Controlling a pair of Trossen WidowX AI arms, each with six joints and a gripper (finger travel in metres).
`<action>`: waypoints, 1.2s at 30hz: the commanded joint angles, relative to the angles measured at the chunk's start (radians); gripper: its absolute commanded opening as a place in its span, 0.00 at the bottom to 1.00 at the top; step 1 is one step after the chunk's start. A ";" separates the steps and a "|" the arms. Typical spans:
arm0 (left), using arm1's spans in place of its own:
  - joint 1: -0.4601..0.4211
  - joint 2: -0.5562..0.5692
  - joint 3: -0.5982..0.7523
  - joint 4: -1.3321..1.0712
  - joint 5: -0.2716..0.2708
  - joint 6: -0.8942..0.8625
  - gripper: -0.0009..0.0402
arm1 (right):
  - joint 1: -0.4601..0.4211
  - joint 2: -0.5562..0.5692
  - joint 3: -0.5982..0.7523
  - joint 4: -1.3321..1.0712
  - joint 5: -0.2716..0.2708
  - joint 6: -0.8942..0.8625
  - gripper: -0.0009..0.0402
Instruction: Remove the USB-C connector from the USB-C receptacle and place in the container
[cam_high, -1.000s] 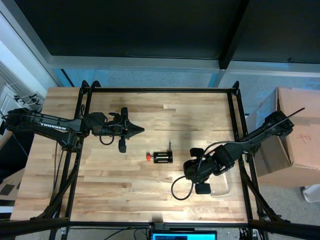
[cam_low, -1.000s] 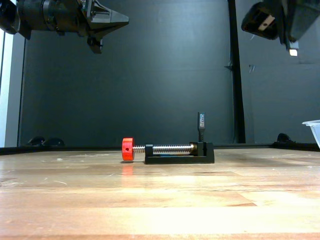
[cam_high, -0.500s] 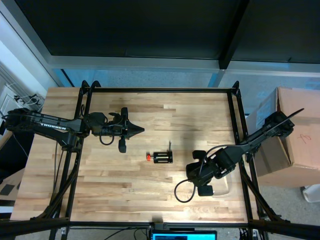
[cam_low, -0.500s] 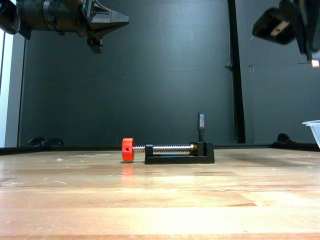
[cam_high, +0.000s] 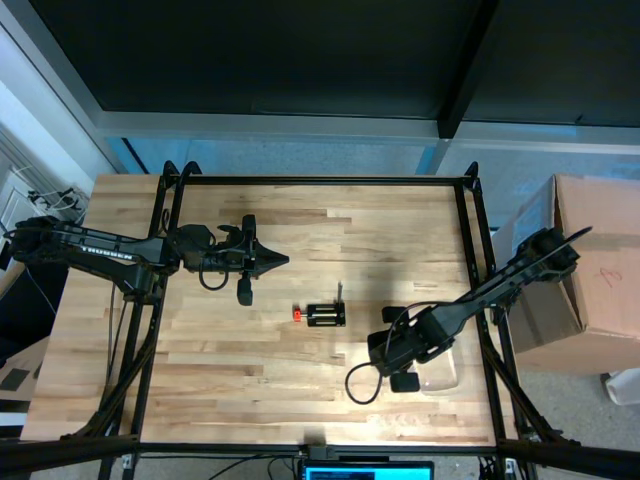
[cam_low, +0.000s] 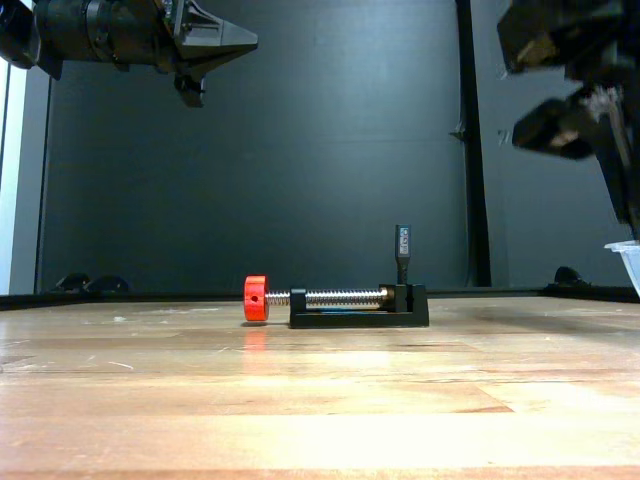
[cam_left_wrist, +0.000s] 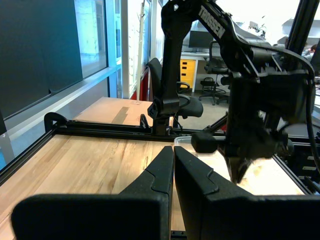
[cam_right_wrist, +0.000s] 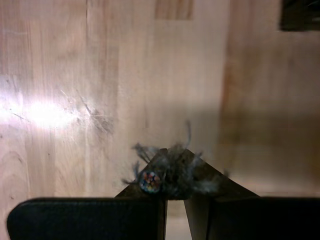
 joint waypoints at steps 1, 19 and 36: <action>0.000 0.000 0.000 0.000 0.000 0.000 0.02 | 0.000 0.014 0.001 0.026 -0.004 0.001 0.03; 0.000 0.000 0.000 0.000 0.000 0.000 0.02 | -0.007 -0.002 0.001 0.019 0.005 0.035 0.52; 0.000 0.000 0.000 0.000 0.000 0.000 0.02 | 0.010 0.091 0.068 0.068 -0.050 -0.016 0.54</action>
